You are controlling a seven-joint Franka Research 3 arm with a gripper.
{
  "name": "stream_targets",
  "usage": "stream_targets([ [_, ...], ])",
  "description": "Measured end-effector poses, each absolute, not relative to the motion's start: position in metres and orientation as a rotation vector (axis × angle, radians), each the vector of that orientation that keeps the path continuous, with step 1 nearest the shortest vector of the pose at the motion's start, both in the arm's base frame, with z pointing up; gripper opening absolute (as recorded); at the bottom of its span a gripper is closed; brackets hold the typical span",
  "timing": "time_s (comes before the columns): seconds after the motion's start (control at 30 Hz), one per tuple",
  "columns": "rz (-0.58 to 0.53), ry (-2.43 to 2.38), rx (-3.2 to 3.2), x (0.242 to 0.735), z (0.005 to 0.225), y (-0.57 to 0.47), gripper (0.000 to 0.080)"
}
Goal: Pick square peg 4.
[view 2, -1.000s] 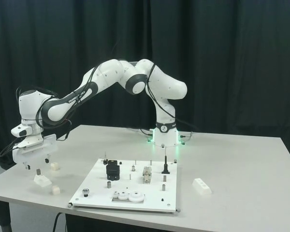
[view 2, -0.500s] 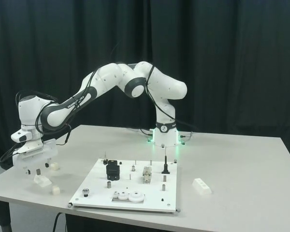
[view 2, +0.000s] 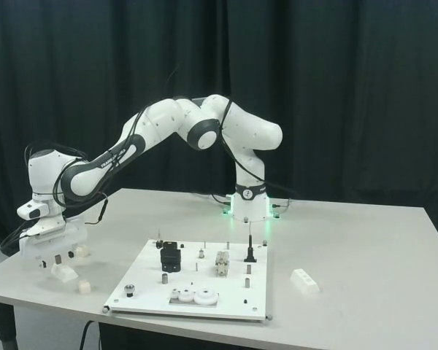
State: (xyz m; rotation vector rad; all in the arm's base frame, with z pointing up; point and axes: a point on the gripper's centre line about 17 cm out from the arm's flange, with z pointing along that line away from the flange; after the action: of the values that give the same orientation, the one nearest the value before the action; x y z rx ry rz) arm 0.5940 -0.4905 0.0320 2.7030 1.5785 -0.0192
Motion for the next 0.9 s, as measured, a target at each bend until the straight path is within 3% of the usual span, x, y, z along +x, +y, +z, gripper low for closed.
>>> stream_targets([
  [0.3,-0.022,1.593,2.686,0.5944,0.0311,-0.4933,0.0800],
  [0.33,-0.022,1.593,2.685,0.5945,0.0314,-0.4936,0.0498],
  [0.6,-0.020,1.590,2.682,0.5952,0.0332,-0.4957,0.0498],
  [0.63,-0.020,1.590,2.682,0.5952,0.0332,-0.4959,0.0302],
  [0.67,-0.020,1.590,2.682,0.5951,0.0333,-0.4960,0.0302],
  [0.7,-0.020,1.589,2.682,0.5951,0.0334,-0.4962,0.0150],
  [0.9,-0.018,1.581,2.681,0.5954,0.0360,-0.4993,0.0150],
])
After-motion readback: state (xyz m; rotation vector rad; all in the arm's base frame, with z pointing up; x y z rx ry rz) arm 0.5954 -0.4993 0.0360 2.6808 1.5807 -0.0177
